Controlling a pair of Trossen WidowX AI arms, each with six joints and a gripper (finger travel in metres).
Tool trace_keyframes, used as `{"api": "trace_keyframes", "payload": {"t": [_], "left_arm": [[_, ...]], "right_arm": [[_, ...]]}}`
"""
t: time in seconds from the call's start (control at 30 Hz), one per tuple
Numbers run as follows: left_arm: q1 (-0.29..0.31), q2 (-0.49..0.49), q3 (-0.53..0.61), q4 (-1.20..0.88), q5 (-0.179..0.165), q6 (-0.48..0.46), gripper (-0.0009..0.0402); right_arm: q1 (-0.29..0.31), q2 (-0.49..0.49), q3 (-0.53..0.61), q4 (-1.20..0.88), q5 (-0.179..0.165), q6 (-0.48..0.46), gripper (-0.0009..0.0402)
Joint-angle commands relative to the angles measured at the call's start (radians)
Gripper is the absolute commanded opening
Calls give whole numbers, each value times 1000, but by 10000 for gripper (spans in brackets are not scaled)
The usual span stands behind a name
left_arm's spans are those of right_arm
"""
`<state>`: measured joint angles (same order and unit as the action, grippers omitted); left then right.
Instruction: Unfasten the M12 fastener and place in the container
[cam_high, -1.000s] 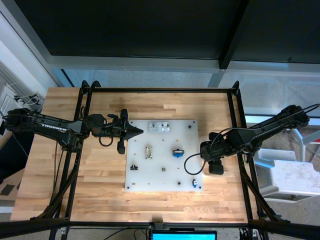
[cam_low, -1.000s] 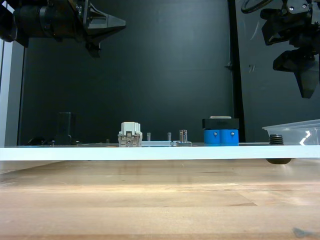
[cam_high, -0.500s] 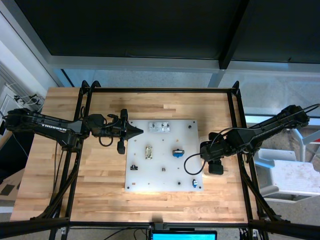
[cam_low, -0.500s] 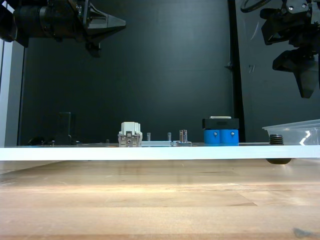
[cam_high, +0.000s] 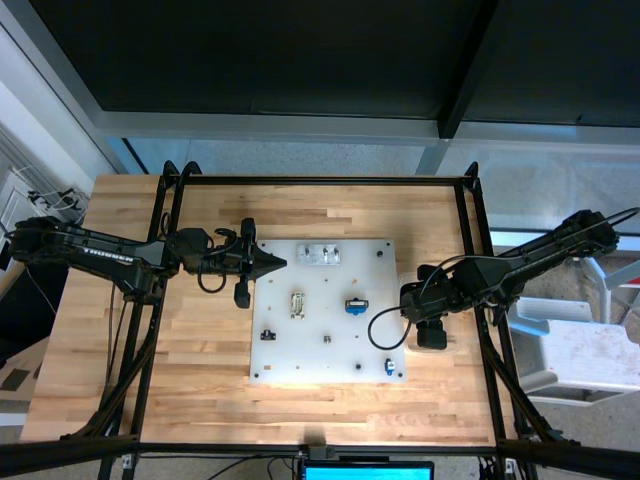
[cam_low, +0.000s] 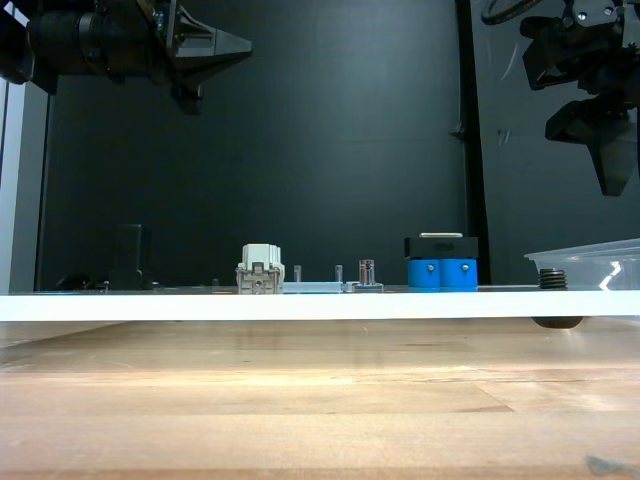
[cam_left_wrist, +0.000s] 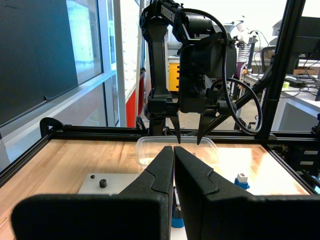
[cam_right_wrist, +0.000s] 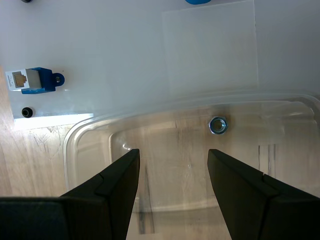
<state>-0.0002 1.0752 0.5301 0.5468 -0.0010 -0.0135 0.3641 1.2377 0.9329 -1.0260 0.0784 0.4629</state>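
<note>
White lettering reading TROSSEN runs along the left arm (cam_high: 100, 254) in the high view, and the same word shows on the right arm's upper link (cam_left_wrist: 167, 10) in the left wrist view. No other writing can be read.

The small silver nut (cam_right_wrist: 218, 125) lies flat on the floor of the clear, round-cornered plastic container (cam_right_wrist: 90, 150), clear of its walls. The container sits at the 3 o'clock side of the flat white board (cam_high: 300, 350), overlapping that edge. The short black ribbed stud (cam_low: 549, 279) stands bare, with its ribs showing.

The right gripper (cam_right_wrist: 172, 152) hangs above the container, pointing down, with its fingers spread apart and holding nothing. The left gripper (cam_left_wrist: 173, 148) floats high over the board's 9 o'clock edge, pointing toward 3 o'clock, with its fingers pressed together on nothing.

In the high view the container is almost lost beneath the right gripper, and the nut cannot be made out there. In the low view the container is cut off at the frame's edge and the stud stands in front of it. A blue block with a black top (cam_low: 441, 265) shows no legible marking.
</note>
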Motion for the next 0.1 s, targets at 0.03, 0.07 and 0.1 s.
{"api": "trace_keyframes", "payload": {"t": [0.03, 0.07, 0.1], "left_arm": [[0, 0, 0, 0, 0, 0, 0], [0, 0, 0, 0, 0, 0, 0], [0, 0, 0, 0, 0, 0, 0]], "right_arm": [[0, 0, 0, 0, 0, 0, 188], [0, 0, 0, 0, 0, 0, 188], [0, 0, 0, 0, 0, 0, 188]]}}
